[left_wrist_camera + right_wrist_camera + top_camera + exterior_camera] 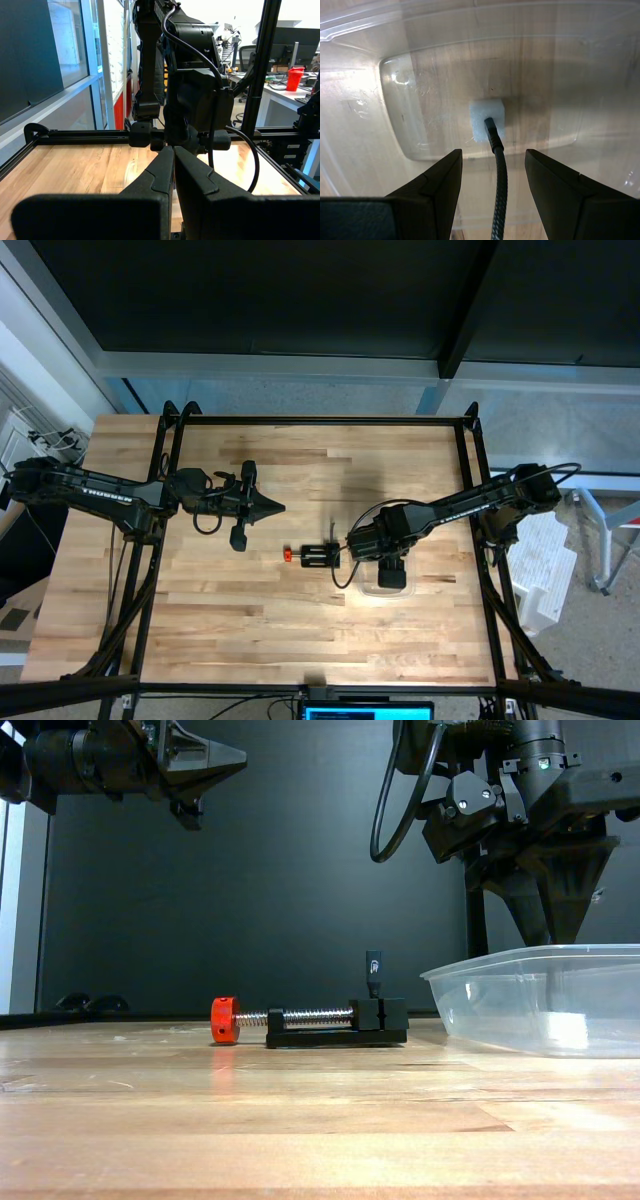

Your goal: Pick the USB-C connector and install on taskboard

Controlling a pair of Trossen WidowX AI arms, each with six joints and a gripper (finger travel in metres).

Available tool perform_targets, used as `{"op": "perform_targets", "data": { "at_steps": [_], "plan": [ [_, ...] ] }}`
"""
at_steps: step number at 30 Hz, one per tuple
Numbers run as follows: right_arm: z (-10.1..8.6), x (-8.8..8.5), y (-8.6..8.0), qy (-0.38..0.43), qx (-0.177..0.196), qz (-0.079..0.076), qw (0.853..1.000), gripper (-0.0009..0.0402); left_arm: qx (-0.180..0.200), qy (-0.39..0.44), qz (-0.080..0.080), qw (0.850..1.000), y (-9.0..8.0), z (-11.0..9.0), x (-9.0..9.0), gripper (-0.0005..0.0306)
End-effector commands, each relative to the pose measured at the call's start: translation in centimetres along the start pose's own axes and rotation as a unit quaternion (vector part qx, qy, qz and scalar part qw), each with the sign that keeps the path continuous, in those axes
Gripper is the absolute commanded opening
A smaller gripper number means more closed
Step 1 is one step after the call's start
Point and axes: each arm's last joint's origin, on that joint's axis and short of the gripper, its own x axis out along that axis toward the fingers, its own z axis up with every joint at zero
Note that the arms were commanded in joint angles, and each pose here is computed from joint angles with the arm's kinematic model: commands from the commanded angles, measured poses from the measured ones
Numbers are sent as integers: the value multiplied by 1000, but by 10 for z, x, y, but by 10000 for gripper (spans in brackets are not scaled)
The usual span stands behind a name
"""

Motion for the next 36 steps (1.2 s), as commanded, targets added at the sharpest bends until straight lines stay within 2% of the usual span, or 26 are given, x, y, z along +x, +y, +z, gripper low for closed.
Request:
{"op": "perform_targets", "data": {
  "at_steps": [1,8,14,36],
  "plan": [
    [2,5,1,4,-1,-2,1000,173,0,0,0,1000,0,0,0,0],
    [5,15,1,9,-4,-4,1000,173,0,0,0,1000,0,0,0,0],
    [3,26,0,8,-2,6,1000,173,0,0,0,1000,0,0,0,0],
    [-5,29,-4,-12,3,12,1000,135,0,0,0,1000,0,0,0,0]
  ]
}}
